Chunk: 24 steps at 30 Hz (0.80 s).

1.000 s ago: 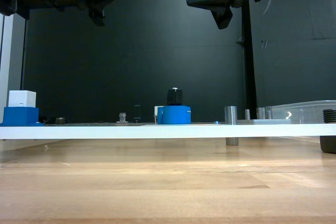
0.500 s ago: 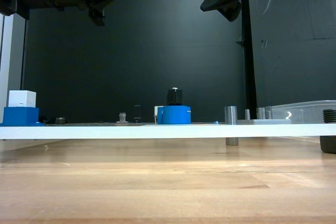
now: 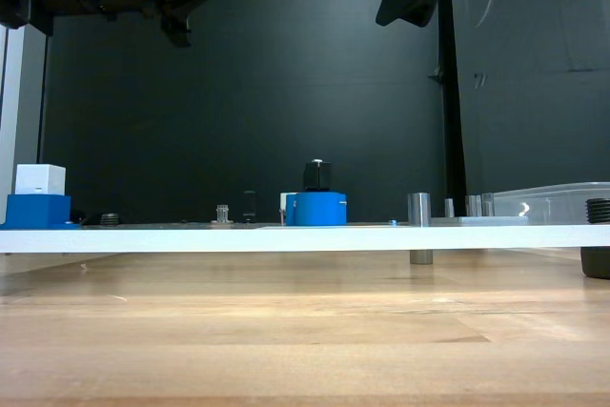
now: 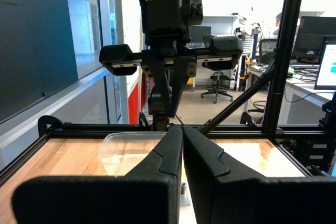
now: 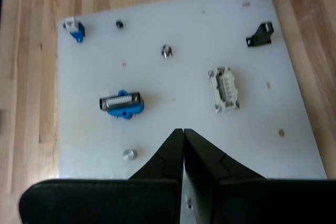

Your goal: Pick the 16mm cylinder and place it in the container

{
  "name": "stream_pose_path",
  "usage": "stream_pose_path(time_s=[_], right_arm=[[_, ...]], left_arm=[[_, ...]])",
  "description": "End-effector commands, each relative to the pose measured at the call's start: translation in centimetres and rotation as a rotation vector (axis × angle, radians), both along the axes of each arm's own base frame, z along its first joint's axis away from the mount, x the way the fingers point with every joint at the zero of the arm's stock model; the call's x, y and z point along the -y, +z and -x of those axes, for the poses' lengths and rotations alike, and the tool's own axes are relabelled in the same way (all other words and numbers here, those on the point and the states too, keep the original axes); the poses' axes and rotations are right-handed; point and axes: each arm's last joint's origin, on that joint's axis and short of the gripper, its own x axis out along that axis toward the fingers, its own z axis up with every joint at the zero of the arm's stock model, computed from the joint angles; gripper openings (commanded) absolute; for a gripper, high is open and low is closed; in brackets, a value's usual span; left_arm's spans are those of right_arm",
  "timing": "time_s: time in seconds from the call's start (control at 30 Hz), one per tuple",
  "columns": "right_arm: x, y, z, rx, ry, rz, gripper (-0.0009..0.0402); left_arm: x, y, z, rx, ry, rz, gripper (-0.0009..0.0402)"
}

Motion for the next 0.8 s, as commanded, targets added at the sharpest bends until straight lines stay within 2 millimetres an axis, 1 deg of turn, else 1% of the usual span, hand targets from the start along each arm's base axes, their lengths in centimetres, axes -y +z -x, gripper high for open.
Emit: stream_pose_path(time_s=[0.03,0.37,0.67,0.8], right_arm=[[-0.2,-0.2,-0.5,-0.039,-0.009,-0.01,0.0],[-1.6,-1.9,-2.1,-0.174,0.036,-0.021,0.0],[-3.2,-3.8,-2.9,-0.281,0.071,-0.009,0.0],[-3.6,-4.4,-3.1,-0.308,0.073,-0.009,0.0]], left_arm=[[0.0,0.0,0.0,0.0,0.0,0.0,0.0],[0.0,0.0,0.0,0.0,0.0,0.0,0.0],[0.0,0.0,0.0,0.0,0.0,0.0,0.0],[0.0,0.0,0.0,0.0,0.0,0.0,0.0]])
